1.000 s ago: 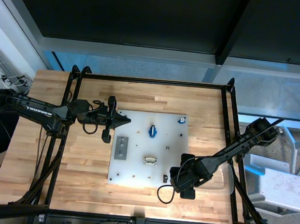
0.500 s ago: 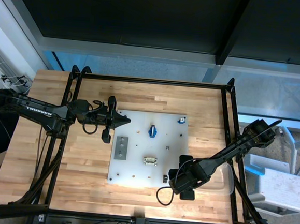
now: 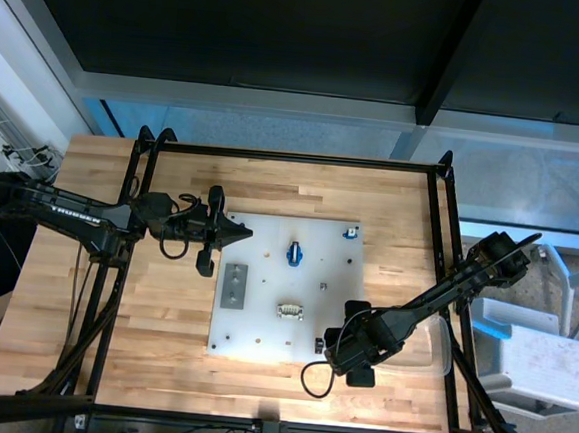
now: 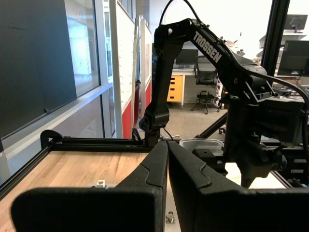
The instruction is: Pick the 16mm bar from the taskboard and place it in the container
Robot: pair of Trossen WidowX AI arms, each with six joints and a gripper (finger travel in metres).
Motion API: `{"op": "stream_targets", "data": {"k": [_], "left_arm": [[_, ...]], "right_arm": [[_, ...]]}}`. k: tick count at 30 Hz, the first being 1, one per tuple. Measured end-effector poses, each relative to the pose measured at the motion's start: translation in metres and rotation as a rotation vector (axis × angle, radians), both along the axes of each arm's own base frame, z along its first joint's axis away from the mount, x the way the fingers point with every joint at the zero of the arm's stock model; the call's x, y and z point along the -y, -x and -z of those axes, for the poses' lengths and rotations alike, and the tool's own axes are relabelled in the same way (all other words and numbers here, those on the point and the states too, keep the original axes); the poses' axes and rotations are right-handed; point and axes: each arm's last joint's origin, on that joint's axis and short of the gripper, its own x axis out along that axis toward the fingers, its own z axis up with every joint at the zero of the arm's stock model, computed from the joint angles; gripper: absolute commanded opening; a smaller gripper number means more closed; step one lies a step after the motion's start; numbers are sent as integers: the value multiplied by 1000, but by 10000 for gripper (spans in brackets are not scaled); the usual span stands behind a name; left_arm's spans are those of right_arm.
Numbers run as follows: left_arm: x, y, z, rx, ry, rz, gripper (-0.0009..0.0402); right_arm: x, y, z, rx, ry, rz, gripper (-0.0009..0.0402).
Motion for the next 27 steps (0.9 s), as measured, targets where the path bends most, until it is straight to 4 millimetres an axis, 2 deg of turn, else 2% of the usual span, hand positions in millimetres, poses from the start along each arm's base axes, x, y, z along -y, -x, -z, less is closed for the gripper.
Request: {"op": "stream_targets", "data": {"k": [20, 27], "left_arm": [[0, 0, 0, 0, 0, 0, 0], [0, 0, 0, 0, 0, 0, 0]], "right_arm": [[-1, 0, 2, -5, -3, 0, 54], [-1, -1, 2, -5, -3, 1, 19]]}}
